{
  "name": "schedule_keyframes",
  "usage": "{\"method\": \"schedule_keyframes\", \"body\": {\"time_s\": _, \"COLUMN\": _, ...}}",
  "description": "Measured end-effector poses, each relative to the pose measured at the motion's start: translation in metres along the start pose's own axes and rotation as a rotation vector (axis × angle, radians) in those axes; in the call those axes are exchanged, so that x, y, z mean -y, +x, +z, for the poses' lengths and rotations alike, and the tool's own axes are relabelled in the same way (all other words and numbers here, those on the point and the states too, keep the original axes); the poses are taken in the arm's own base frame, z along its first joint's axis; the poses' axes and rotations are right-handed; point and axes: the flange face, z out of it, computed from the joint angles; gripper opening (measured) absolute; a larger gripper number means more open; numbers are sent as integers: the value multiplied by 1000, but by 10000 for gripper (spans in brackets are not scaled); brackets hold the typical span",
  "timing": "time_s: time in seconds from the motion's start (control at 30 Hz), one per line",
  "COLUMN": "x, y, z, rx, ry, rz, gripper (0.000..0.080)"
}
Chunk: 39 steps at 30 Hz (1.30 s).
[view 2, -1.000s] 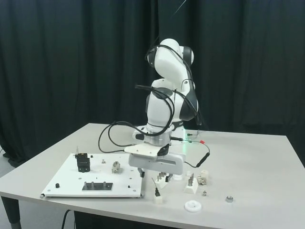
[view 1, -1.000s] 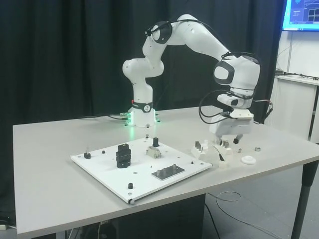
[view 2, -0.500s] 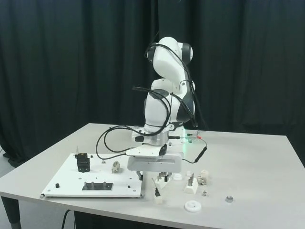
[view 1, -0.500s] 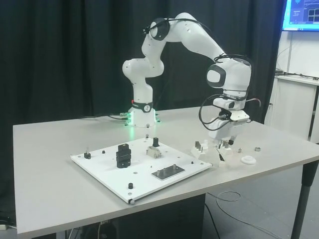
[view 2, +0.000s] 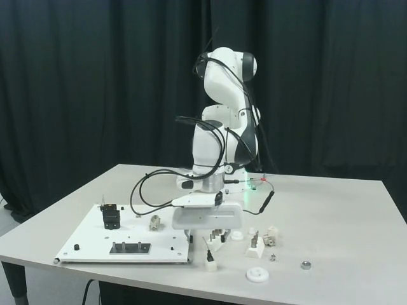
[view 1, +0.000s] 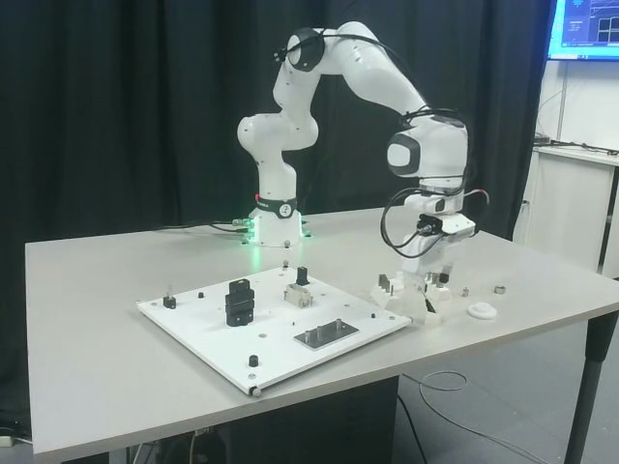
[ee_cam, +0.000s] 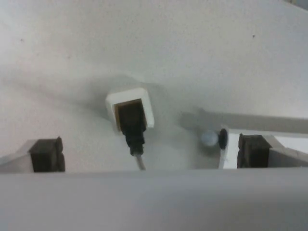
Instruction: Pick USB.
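The gripper [ee_cam: 149, 156] hangs above the grey table [ee_cam: 202, 53] with its two black fingertips [ee_cam: 46, 155] spread wide and holding nothing. The USB [ee_cam: 131, 122], a black plug standing in a small white holder [ee_cam: 129, 100], lies in the gap between the fingertips, nearer one of them and touching neither; a thin lead runs from the plug toward the wrist. Beside the other fingertip sit a small round knob and the corner of the white board [view 1: 276, 324]. In the room views the gripper [view 2: 215, 236] is low over the small white parts near the board's edge, the holder with its plug [view 2: 209, 260] standing just in front of it.
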Motion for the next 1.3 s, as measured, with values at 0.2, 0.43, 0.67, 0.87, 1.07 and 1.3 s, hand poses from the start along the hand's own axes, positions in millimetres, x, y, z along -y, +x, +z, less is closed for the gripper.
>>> {"method": "schedule_keyframes", "body": {"time_s": 0.2, "x": -1, "y": -9, "z": 8, "rx": -14, "ry": 22, "rz": -14, "gripper": 800}}
{"method": "schedule_keyframes", "body": {"time_s": 0.43, "x": -2, "y": -22, "z": 19, "rx": -26, "ry": 42, "rz": -27, "gripper": 800}}
{"method": "schedule_keyframes", "body": {"time_s": 0.67, "x": 0, "y": -34, "z": 28, "rx": -42, "ry": 59, "rz": -61, "gripper": 800}}
{"method": "schedule_keyframes", "body": {"time_s": 0.87, "x": 0, "y": -40, "z": 32, "rx": -56, "ry": 69, "rz": -96, "gripper": 800}}
{"method": "schedule_keyframes", "body": {"time_s": 1.07, "x": -2, "y": -42, "z": 34, "rx": -72, "ry": 77, "rz": -104, "gripper": 800}}
{"method": "schedule_keyframes", "body": {"time_s": 1.3, "x": -6, "y": -40, "z": 35, "rx": -84, "ry": 82, "rz": -96, "gripper": 800}}
